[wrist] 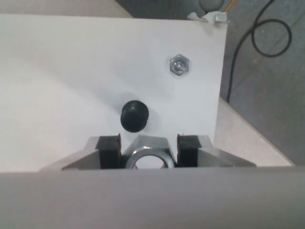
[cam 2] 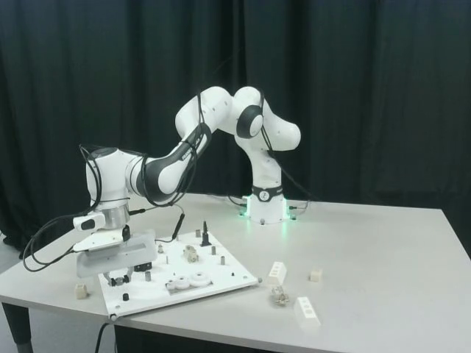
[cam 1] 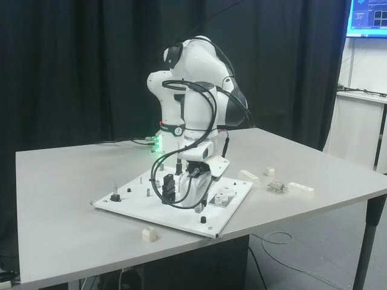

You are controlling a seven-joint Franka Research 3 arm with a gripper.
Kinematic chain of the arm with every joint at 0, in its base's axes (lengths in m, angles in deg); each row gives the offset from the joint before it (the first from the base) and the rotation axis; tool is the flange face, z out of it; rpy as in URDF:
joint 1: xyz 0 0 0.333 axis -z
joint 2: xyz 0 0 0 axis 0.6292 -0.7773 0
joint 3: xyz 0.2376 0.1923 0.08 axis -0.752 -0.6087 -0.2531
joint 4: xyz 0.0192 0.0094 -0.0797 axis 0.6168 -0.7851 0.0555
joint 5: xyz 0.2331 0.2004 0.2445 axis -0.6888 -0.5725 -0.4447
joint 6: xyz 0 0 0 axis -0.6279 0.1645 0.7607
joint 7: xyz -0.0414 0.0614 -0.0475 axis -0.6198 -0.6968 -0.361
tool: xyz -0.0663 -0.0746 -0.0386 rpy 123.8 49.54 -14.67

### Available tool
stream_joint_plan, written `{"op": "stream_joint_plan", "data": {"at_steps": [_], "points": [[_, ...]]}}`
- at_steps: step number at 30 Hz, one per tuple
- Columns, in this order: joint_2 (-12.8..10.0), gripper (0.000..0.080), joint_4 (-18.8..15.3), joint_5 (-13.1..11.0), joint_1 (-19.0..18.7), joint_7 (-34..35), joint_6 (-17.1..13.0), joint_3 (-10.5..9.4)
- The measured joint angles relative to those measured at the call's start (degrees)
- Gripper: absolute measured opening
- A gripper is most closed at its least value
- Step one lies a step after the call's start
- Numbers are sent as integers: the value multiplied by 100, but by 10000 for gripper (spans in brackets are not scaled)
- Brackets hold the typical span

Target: Place bolt 4.

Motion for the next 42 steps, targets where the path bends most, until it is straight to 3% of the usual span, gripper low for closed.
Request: {"op": "stream_joint_plan", "data": {"at_steps": [21,29,42], "points": [[0,249,-40,-300,0,319,-3,71],[0,249,-69,-575,-39,413,-1,69],[0,249,-281,-929,-548,902,26,62]]}}
